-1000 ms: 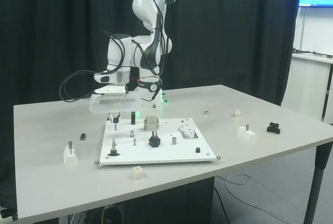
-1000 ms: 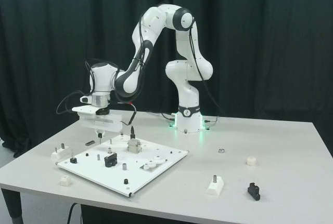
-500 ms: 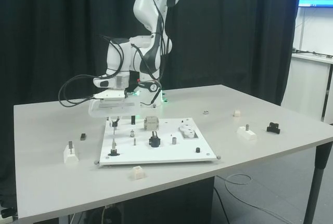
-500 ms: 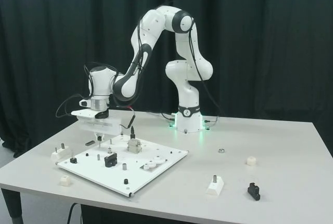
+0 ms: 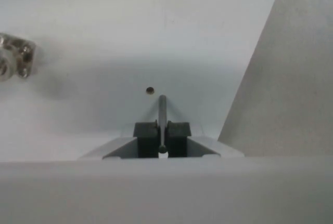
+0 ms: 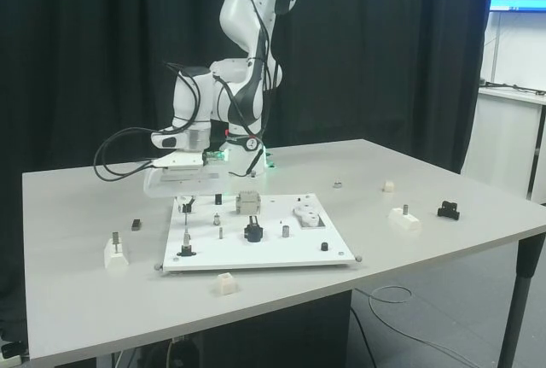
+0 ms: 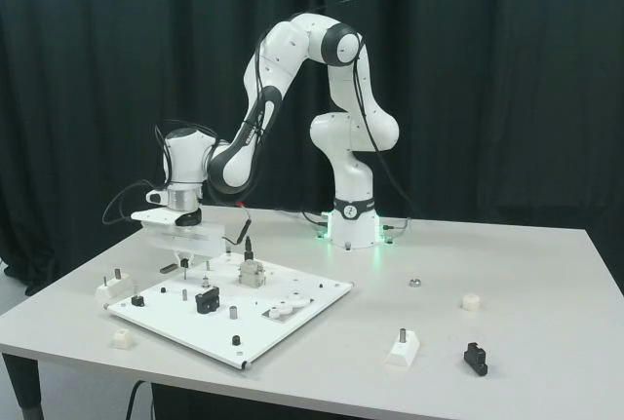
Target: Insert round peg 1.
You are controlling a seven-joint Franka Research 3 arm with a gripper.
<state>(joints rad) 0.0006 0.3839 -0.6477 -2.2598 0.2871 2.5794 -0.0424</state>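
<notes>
Black pads of the gripper [image 5: 162, 140] are clamped on round peg 1 [image 5: 162, 120], a thin grey pin that sticks out past the fingertips toward the white board [image 5: 104, 37]. In the wrist view its tip sits just beside a small dark hole [image 5: 150, 90] in the board, close but not lined up. The room views show the gripper [image 6: 186, 203] low over the board's [image 7: 302, 318] far corner on the grey desk [image 6: 77, 300], near the board edge. The step in hand looks like final alignment; the next move calls for a small sideways correction, then a straight descent with the peg kept upright.
</notes>
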